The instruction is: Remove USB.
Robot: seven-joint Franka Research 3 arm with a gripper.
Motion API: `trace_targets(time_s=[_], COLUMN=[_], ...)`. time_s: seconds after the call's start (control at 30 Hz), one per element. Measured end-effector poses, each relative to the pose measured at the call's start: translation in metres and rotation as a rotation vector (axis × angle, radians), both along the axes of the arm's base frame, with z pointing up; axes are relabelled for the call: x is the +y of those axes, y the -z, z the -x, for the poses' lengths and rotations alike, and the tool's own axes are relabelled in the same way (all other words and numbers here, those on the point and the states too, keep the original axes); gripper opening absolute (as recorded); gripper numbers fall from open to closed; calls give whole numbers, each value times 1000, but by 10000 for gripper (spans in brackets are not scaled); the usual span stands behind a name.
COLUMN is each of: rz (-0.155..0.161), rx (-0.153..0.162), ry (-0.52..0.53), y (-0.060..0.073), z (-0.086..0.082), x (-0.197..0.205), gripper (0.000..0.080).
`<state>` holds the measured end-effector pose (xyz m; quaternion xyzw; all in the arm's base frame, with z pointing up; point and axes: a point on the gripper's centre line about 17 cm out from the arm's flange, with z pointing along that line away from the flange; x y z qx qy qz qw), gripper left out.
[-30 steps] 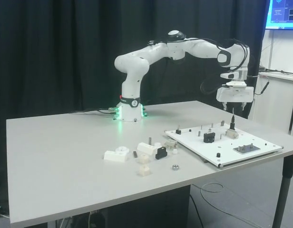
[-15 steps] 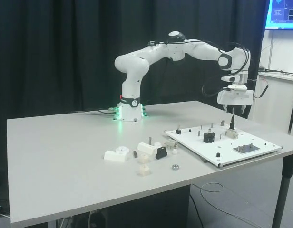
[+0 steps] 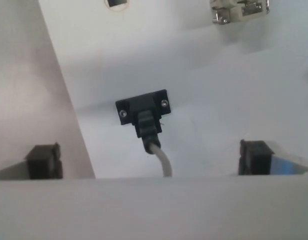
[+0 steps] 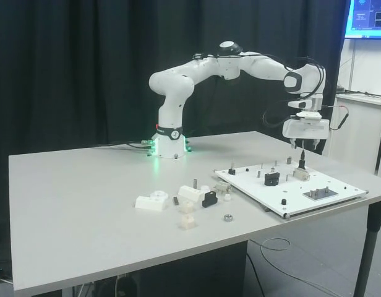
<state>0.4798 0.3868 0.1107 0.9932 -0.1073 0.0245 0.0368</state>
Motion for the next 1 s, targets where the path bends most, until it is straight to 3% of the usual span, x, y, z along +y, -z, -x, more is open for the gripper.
trace_targets(time_s=[0.23,0.27,0.43,0.47,0.67,0.7,0.77,0.8,0.93,1.0], rz=[3,3,4,5,8,9,9,9,9,9], rx=[-9,-11,-15,-15,-14,-14,-14,-15,-15,-15], ry=[8,11,16,16,20,20,21,21,21,21], y=[-1,-1,-1,-1,-1,-1,-1,-1,-1,-1], z=[-4,-4,-6,-6,-7,-7,-7,-7,-8,-8], x=[-2,-3,-4,-5,-8,-8,-8,-8,-8,-8], gripper=[800,538,538,372,372,224,224,75,75,29])
